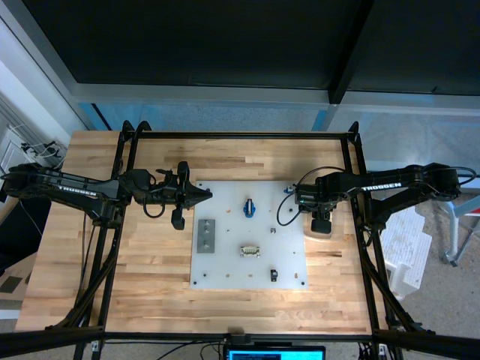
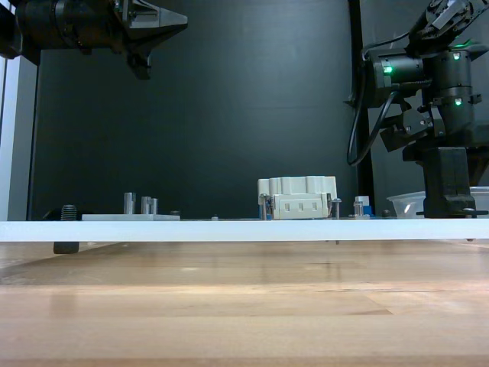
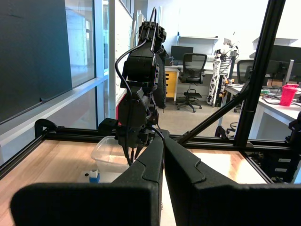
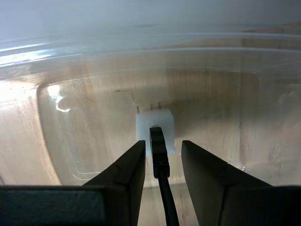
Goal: Pick the USB connector and install on taskboard
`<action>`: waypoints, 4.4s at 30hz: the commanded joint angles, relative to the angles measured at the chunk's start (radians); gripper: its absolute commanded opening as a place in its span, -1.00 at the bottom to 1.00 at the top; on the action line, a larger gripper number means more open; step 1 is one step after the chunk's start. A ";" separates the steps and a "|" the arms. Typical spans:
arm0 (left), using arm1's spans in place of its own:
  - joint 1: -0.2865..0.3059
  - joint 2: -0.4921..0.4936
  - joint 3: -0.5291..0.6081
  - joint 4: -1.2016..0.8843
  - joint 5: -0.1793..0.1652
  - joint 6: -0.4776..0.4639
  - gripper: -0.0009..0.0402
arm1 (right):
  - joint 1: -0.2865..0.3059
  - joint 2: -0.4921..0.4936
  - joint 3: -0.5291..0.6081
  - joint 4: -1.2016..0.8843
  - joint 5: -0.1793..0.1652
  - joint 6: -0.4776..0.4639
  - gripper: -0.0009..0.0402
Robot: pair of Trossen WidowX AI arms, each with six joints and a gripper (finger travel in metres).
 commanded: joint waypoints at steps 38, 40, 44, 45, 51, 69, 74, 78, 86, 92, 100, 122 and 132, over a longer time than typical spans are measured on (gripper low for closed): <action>0.000 0.000 0.000 0.000 0.000 0.000 -0.96 | 0.000 -0.099 0.001 -0.003 -0.003 0.003 -0.96; 0.000 0.000 0.000 0.000 0.000 0.000 -0.96 | 0.000 -0.103 0.003 -0.004 -0.003 0.002 -0.96; 0.000 0.000 0.000 0.000 0.000 0.000 -0.96 | 0.001 -0.113 0.009 -0.008 -0.003 0.002 -0.96; 0.000 0.000 0.001 0.000 0.000 0.000 -0.96 | 0.001 -0.117 0.013 -0.016 -0.003 0.002 -0.96; 0.000 0.000 0.000 0.000 0.000 0.000 -0.96 | 0.026 -0.117 0.087 -0.117 -0.026 0.006 -0.96; 0.000 0.000 0.000 0.000 0.000 0.000 -0.96 | 0.227 -0.116 0.246 -0.224 -0.026 0.042 -0.96; 0.000 0.000 0.000 0.000 0.000 0.000 -0.96 | 0.297 -0.084 0.299 -0.250 -0.025 0.093 -0.96; 0.000 0.000 0.000 0.000 0.001 0.000 -0.96 | 0.345 -0.039 0.354 -0.264 -0.017 0.127 -0.96; 0.000 0.000 0.001 0.000 0.000 0.000 -0.96 | 0.439 0.079 0.456 -0.264 -0.018 0.237 -0.96; 0.000 0.000 0.000 0.000 0.000 0.000 -0.96 | 0.500 0.171 0.541 -0.266 -0.018 0.307 -0.96; 0.000 0.000 0.001 0.000 0.000 0.000 -0.96 | 0.559 0.304 0.659 -0.271 -0.018 0.384 -0.96; 0.000 0.000 0.000 0.000 0.000 0.000 -0.96 | 0.601 0.626 1.009 -0.312 -0.047 0.480 -0.96; 0.000 0.000 0.000 0.000 0.000 0.000 -0.96 | 0.612 0.663 1.027 -0.303 -0.052 0.482 -0.96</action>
